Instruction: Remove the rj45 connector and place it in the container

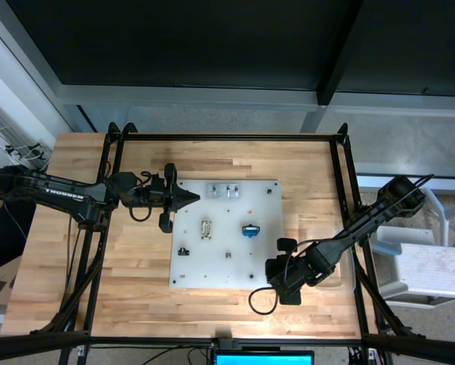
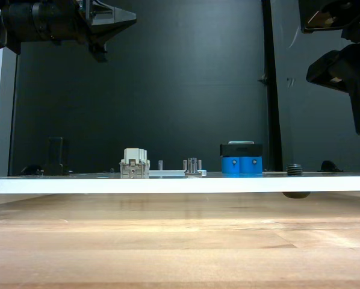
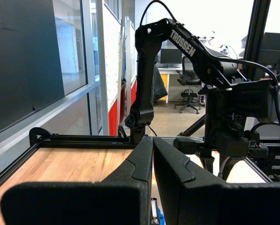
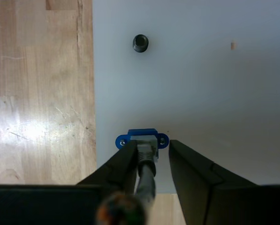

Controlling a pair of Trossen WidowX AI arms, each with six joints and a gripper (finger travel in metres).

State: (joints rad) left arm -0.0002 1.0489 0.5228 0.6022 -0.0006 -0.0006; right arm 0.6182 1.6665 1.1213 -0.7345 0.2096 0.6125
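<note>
My right jaws stand parted astride the rj45 connector [image 4: 147, 152], plugged into its blue mount [image 4: 142, 136] at the board's [image 4: 201, 84] near right corner, its long axis along my reach. My left jaws, pressed together and empty, hover far left.

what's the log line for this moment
right gripper open astride rj45 | rj45 in blue mount | left gripper shut, over board left edge

rj45 connector [image 4: 147, 151] plugged, blue mount [image 4: 142, 136]; container [image 1: 342, 283] apparently rightward.

Hems rj45 connector [image 4: 147, 152] between right gripper [image 4: 152, 144]'s parted fingers [image 4: 191, 168] and blue mount [image 4: 122, 141]. Leaves bare board [image 4: 201, 84] beyond, left gripper [image 1: 191, 197] high over its left edge.
</note>
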